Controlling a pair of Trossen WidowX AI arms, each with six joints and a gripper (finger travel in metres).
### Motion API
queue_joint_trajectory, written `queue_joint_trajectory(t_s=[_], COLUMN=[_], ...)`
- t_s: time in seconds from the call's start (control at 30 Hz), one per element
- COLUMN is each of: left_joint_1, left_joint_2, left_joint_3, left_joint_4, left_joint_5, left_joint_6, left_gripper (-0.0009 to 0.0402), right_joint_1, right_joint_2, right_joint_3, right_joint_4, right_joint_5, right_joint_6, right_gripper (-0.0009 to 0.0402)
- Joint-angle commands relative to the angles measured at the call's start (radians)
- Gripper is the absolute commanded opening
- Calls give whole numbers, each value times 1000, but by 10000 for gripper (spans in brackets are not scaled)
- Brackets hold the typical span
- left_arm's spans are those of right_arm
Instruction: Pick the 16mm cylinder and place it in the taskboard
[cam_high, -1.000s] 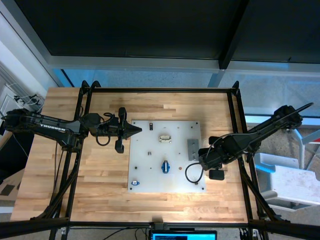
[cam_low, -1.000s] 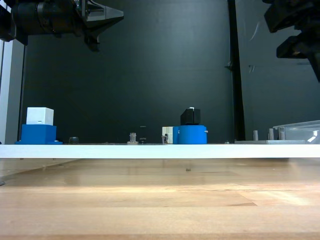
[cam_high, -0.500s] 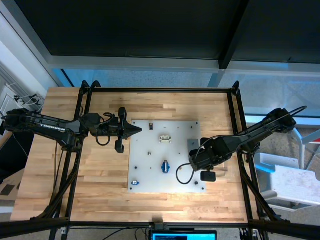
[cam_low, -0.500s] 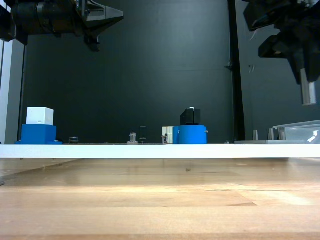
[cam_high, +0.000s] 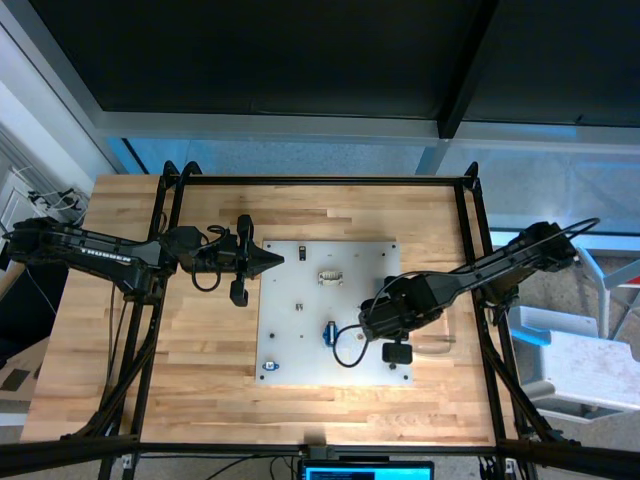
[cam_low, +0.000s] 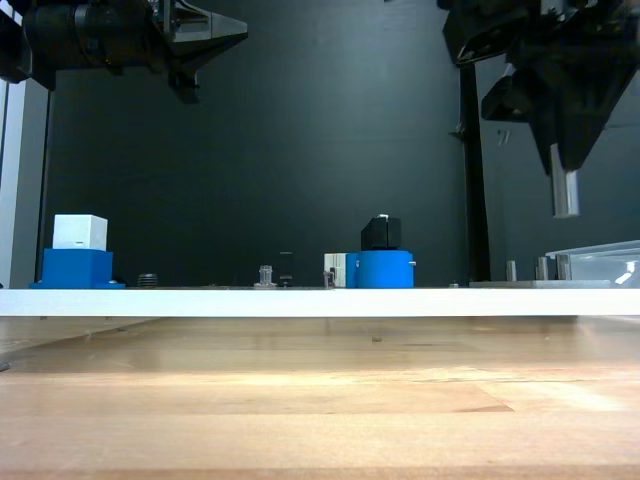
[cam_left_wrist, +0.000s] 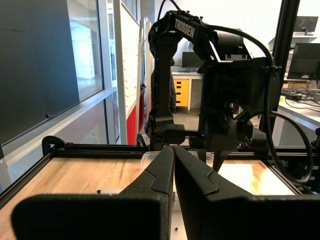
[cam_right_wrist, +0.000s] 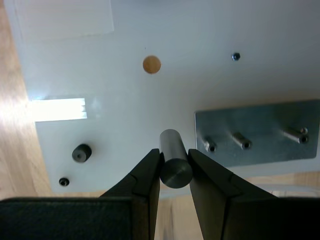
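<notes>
The 16mm cylinder (cam_right_wrist: 174, 163), a short grey metal peg, sits clamped between the fingers of my right gripper (cam_right_wrist: 174, 154). In the low view the cylinder (cam_low: 565, 193) hangs upright, well above the taskboard (cam_low: 300, 301). From above, my right gripper (cam_high: 371, 318) hovers over the right half of the white taskboard (cam_high: 300, 340). Below it the board shows a round hole (cam_right_wrist: 151, 64) and a grey plate with pegs (cam_right_wrist: 252, 132). My left gripper (cam_high: 272, 259) is shut and empty, raised at the board's left edge.
A blue connector (cam_high: 330, 334) stands upright near the board's middle, just left of my right gripper. A beige connector (cam_high: 330, 277) lies further back. A clear plastic tray (cam_low: 600, 262) rests right of the board. A black frame rings the table.
My right arm has swung left from the tray side to over the board, carrying the cylinder. The left arm has not moved.
</notes>
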Motion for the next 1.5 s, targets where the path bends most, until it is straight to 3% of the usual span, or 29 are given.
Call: queue_joint_trajectory(t_s=[0.03, 0.43, 0.83, 1.5], left_joint_1=[0, 0, 0, 0], left_joint_2=[0, 0, 0, 0], left_joint_3=[0, 0, 0, 0], left_joint_4=[0, 0, 0, 0], left_joint_5=[0, 0, 0, 0], left_joint_6=[0, 0, 0, 0], left_gripper=[0, 0, 0, 0], right_joint_1=[-6, -34, -65, -67], right_joint_2=[26, 96, 129, 154], right_joint_3=[22, 65, 71, 69], right_joint_4=[8, 66, 114, 141], right_joint_5=[0, -24, -26, -32], right_joint_6=[-18, -43, -49, -42], right_gripper=[28, 27, 28, 27])
